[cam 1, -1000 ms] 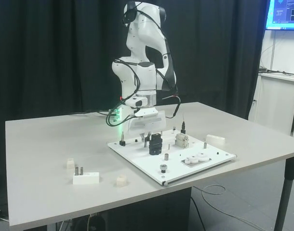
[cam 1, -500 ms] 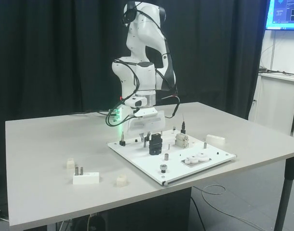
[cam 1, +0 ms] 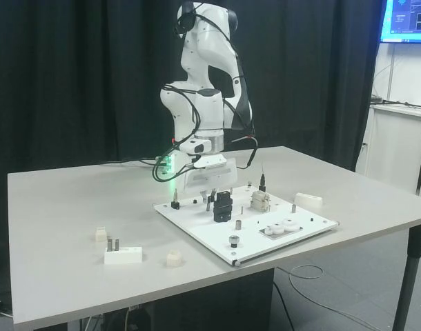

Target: Insert square peg 2.

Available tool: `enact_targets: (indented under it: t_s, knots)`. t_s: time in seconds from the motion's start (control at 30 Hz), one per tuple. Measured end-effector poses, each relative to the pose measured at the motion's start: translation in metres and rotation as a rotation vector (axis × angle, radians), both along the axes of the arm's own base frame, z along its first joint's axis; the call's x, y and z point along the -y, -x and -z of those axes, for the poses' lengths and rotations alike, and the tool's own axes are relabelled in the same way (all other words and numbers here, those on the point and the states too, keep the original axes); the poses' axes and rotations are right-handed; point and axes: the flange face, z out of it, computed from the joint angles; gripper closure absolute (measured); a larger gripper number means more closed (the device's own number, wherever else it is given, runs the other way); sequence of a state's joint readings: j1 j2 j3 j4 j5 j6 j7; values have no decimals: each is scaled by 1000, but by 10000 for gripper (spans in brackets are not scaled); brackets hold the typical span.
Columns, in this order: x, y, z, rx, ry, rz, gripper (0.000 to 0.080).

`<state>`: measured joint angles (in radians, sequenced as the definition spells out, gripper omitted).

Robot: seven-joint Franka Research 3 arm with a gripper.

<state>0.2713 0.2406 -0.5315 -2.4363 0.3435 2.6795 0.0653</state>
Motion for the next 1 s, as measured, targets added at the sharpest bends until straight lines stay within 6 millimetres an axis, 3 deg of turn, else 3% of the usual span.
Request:
enact_targets:
  t_s: [1.0]
  knots:
    - [0, -1, 0, 4, 5, -19, 728]
